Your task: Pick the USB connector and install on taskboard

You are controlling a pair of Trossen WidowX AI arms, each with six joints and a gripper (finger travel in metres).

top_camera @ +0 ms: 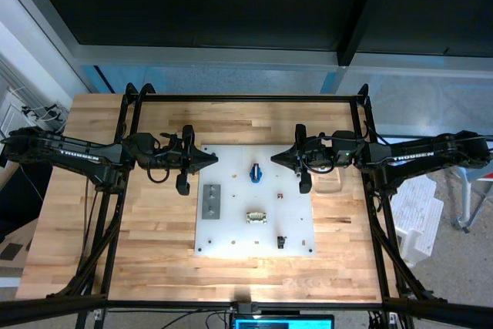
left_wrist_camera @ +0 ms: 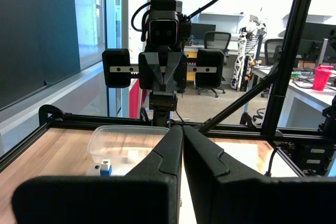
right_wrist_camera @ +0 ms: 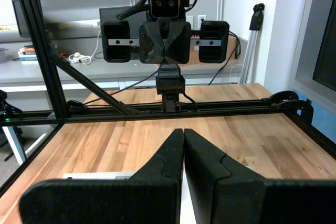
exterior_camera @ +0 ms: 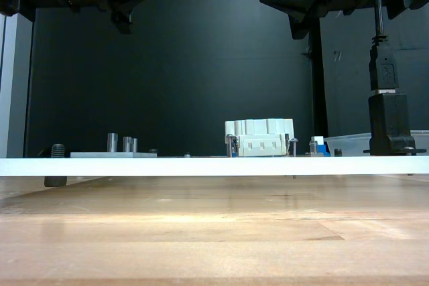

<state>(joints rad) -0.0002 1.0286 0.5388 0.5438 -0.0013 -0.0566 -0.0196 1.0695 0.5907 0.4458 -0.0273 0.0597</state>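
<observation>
The taskboard point(top_camera: 231, 225) is a flat white square board and lies in the middle of the wooden table. It carries a grey metal block point(top_camera: 211, 199) at its left, a blue part point(top_camera: 256, 172) at the far side and a silver multi-pin connector point(top_camera: 256, 216) in the centre. The USB connector point(exterior_camera: 383, 65) is small and black. It stands upright in the black socket point(exterior_camera: 391, 125) near the board's front right corner, and its silver end is visible above the socket. The left gripper point(top_camera: 209, 159) and the right gripper point(top_camera: 276, 158) hang closed above the board's far edge.

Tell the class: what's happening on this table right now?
Neither arm is handling anything. The left gripper and right gripper hover shut over the far part of the taskboard, tips facing each other. The USB connector stands upright, apparently seated in the black socket, so the install looks done.
</observation>
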